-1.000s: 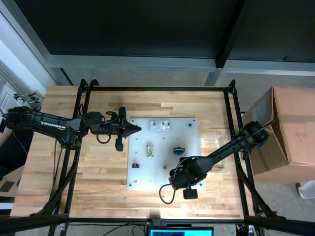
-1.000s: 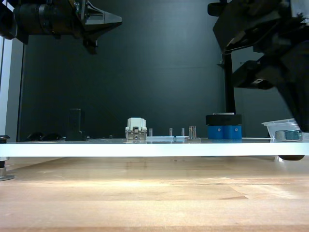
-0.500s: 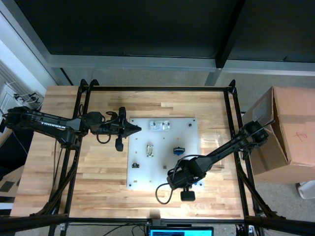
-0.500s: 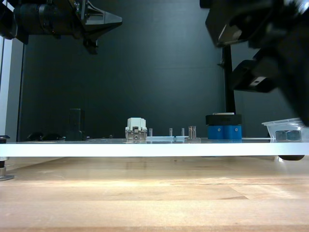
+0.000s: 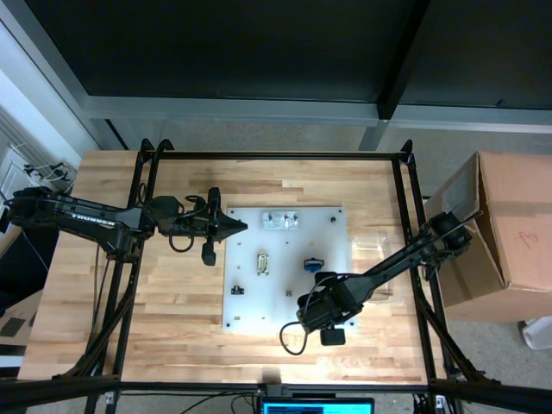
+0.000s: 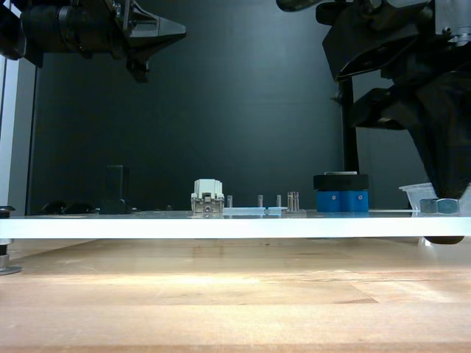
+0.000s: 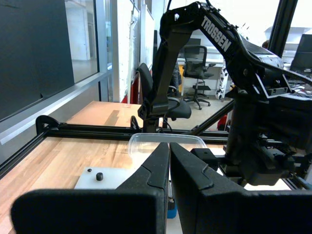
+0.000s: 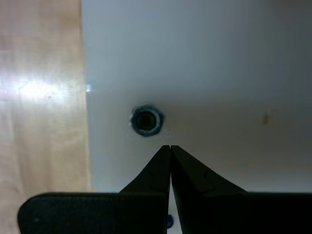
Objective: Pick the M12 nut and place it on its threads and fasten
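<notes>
The M12 nut (image 8: 146, 120) sat on its stud at the board's (image 5: 259, 302) five o'clock, right gripper (image 8: 170, 146) just above; left gripper (image 5: 243, 226) hung over its ten o'clock edge.

A cardboard box (image 5: 504, 233) stands beside the wooden table (image 5: 172, 319), right of a clear tray (image 5: 369, 243).

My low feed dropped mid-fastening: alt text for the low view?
The silver nut sits free, low on its stud, at the right end of the white board, under the shut right gripper. The left gripper hangs high at left, shut.
</notes>
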`<state>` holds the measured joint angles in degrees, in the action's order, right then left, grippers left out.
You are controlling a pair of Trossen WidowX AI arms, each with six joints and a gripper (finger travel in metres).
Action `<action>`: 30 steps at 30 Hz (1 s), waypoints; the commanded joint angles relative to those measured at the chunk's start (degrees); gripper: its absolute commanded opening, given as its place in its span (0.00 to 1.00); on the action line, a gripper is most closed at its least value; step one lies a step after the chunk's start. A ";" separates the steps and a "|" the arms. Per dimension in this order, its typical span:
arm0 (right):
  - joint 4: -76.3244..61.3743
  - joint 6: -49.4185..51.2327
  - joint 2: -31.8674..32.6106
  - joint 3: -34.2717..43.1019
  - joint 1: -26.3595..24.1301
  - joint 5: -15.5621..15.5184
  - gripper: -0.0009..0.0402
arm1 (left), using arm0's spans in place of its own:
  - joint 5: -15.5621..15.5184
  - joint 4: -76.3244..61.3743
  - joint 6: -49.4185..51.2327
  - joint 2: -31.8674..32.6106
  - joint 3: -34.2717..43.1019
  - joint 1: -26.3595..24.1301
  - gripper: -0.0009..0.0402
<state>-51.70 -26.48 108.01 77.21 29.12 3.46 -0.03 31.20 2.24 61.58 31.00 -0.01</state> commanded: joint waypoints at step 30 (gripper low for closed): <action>1.88 -0.24 0.90 -0.04 -0.13 -7.28 0.02 | 0.00 0.00 0.00 0.02 0.00 0.00 0.02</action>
<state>-50.00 -26.65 109.21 77.01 29.15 -5.17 -0.05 31.20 2.24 61.58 30.98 -0.01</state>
